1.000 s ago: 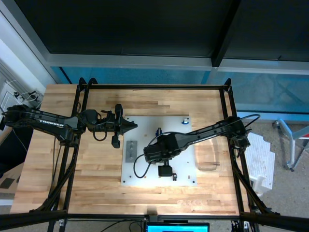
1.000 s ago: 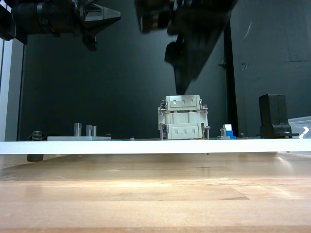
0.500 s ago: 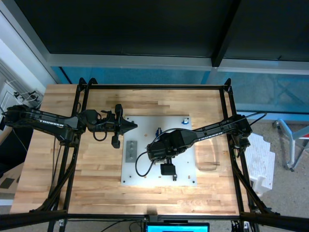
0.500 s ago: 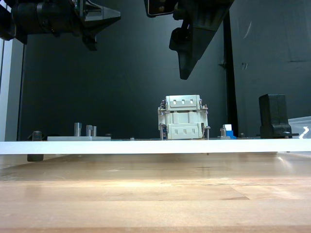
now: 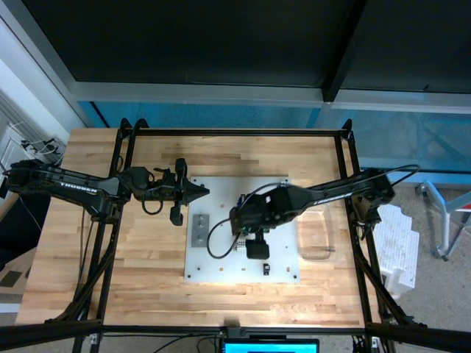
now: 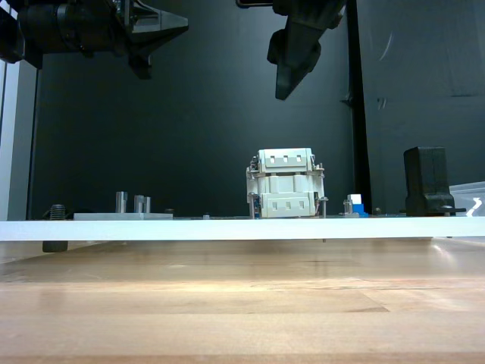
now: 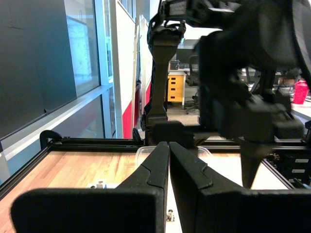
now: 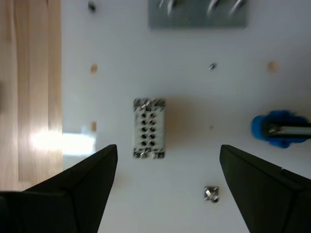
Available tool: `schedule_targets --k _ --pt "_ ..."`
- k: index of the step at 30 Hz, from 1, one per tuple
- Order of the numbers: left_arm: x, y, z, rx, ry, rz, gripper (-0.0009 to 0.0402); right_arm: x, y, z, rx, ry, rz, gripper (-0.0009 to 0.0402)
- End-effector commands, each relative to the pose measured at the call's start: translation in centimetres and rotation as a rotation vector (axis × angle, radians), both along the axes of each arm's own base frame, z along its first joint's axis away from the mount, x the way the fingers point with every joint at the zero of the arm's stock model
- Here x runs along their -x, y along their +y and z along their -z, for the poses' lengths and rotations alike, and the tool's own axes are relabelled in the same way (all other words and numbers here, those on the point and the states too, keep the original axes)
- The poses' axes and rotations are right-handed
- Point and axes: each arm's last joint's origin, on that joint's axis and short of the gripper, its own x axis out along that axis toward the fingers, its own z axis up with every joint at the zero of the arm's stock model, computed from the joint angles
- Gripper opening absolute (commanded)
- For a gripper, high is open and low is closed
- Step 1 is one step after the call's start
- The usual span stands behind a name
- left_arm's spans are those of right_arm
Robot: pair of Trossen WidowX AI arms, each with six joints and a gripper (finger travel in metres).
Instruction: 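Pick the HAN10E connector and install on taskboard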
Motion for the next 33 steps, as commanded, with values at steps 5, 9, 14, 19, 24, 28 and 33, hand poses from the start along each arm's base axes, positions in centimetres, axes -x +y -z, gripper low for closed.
schedule_targets --k 5,9,14,19,24,28,33 --pt "0.0 0.0 0.0 0.0 -0.001 0.0 0.0001 3.0 -2.1 -1.2 -0.036 -0.183 0.042 0.0222" --pt "0.0 0.0 0.0 0.0 -0.001 0.0 0.0001 5.0 -3.3 -1.6 -0.041 -0.28 0.049 0.0167" --pt "0.0 0.0 0.0 0.0 -0.001 0.0 0.0001 7.6 -4.4 -2.2 -0.038 -0.402 0.041 0.0088" --pt "0.0 0.0 0.0 0.0 -0.001 0.0 0.0001 9.6 -5.6 -2.7 -0.016 -0.529 0.029 -0.0001" --pt "0.0 0.0 0.0 0.0 -0.001 0.0 0.0001 10.9 -7.1 -2.8 -0.016 -0.669 0.042 0.0007" --pt "0.0 0.0 0.0 0.0 -0.001 0.0 0.0001 11.6 -8.0 -2.8 -0.02 -0.785 0.015 0.0001" --pt "0.0 0.0 0.0 0.0 -0.001 0.0 0.0001 12.1 -8.8 -2.2 -0.006 -0.958 0.047 0.0"
